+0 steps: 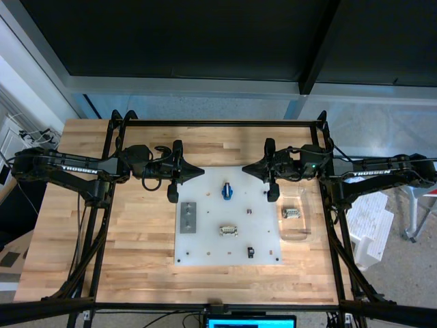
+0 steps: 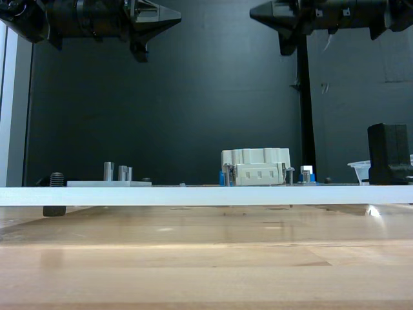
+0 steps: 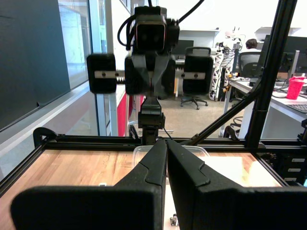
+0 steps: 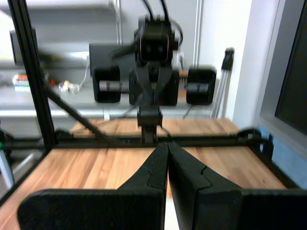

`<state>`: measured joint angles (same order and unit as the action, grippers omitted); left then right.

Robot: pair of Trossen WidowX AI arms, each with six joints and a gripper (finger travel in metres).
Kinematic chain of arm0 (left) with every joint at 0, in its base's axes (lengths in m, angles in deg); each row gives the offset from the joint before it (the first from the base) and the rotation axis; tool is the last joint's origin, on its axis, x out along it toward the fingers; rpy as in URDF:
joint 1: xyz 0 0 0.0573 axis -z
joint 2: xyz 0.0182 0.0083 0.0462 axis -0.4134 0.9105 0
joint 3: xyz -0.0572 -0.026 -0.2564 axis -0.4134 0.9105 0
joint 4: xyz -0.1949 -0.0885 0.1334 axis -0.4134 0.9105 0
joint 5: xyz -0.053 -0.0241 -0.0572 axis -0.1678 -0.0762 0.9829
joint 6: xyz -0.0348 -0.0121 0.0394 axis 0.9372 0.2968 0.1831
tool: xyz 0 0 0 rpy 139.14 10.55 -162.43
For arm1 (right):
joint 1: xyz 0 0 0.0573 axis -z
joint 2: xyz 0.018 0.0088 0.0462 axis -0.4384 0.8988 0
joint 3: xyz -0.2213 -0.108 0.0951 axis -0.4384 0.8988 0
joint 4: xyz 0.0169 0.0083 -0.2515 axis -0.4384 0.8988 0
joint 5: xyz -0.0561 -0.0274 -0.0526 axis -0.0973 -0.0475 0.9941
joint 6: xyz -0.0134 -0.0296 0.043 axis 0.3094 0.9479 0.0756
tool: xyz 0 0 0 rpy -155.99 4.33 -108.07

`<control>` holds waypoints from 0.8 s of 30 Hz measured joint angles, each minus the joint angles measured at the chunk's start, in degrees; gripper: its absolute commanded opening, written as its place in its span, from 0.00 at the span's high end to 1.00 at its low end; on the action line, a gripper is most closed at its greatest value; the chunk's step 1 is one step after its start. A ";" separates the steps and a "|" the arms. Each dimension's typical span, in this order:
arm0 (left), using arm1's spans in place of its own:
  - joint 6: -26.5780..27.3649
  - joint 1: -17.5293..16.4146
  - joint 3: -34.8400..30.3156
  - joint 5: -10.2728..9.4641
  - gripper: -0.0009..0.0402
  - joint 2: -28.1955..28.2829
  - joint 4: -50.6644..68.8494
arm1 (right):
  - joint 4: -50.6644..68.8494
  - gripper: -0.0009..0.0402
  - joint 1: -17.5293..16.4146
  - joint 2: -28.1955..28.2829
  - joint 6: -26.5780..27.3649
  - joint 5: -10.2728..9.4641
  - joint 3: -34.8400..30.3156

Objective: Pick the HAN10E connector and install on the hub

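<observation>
The HAN10E connector (image 1: 291,213), a small light-grey block, lies in a clear tray (image 1: 298,234) to the right of the white plate (image 1: 205,256). On that plate sits the hub (image 1: 228,231), beige in the middle with grey ends; the low view shows the hub (image 2: 256,166) standing free. My left gripper (image 1: 201,171) hangs shut high above the plate's far left edge, holding nothing. My right gripper (image 1: 244,169) faces it, shut and empty, high above the far right of the plate. Both sets of fingers meet in the wrist views, left gripper (image 3: 166,142) and right gripper (image 4: 168,144).
A grey two-hole block (image 1: 188,218), a small blue part (image 1: 226,191) and a tiny black part (image 1: 250,252) also stand on the plate. A black frame (image 1: 218,124) rings the wooden table. Papers (image 1: 369,217) lie off the right side.
</observation>
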<state>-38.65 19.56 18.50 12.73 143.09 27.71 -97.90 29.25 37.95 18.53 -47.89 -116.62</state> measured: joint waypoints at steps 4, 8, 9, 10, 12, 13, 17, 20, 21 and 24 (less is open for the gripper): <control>0.00 0.00 0.00 0.02 0.98 -0.02 0.00 | -4.22 0.98 -0.02 0.44 -0.02 -0.02 -0.55; 0.00 0.00 -0.02 0.02 0.98 0.00 0.02 | -2.69 0.98 -0.09 0.33 -0.13 -0.63 -0.55; 0.00 0.00 0.00 0.00 0.98 0.00 0.00 | -1.31 0.98 -0.11 0.26 -0.35 -0.59 -0.57; 0.02 0.00 -0.02 0.00 0.98 0.00 0.00 | -0.11 0.98 -0.13 0.24 -1.36 -0.13 -0.57; 0.00 0.00 0.00 0.02 0.98 0.00 0.00 | 2.10 0.98 -0.26 0.24 -4.83 1.75 -0.57; 0.00 0.00 -0.02 0.02 0.98 0.00 0.00 | 2.99 0.98 -0.42 0.24 -5.66 2.49 -0.57; 0.00 0.00 0.00 0.02 0.98 0.00 0.00 | 8.85 0.98 -1.33 -0.44 -8.24 3.04 -0.79; 0.00 0.00 0.00 0.00 0.98 0.00 0.00 | 18.67 0.98 -2.38 -0.61 -8.68 3.23 -3.52; 0.00 0.00 0.00 0.02 0.98 0.00 0.00 | 22.69 0.98 -2.93 -0.59 -8.46 3.63 -4.96; 0.02 0.00 -0.02 0.00 0.98 0.00 0.00 | 34.58 0.98 -4.44 -0.48 -7.39 4.07 -9.01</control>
<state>-38.63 19.56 18.47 12.73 143.09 27.71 -63.32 24.81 37.47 11.14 -43.82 -125.63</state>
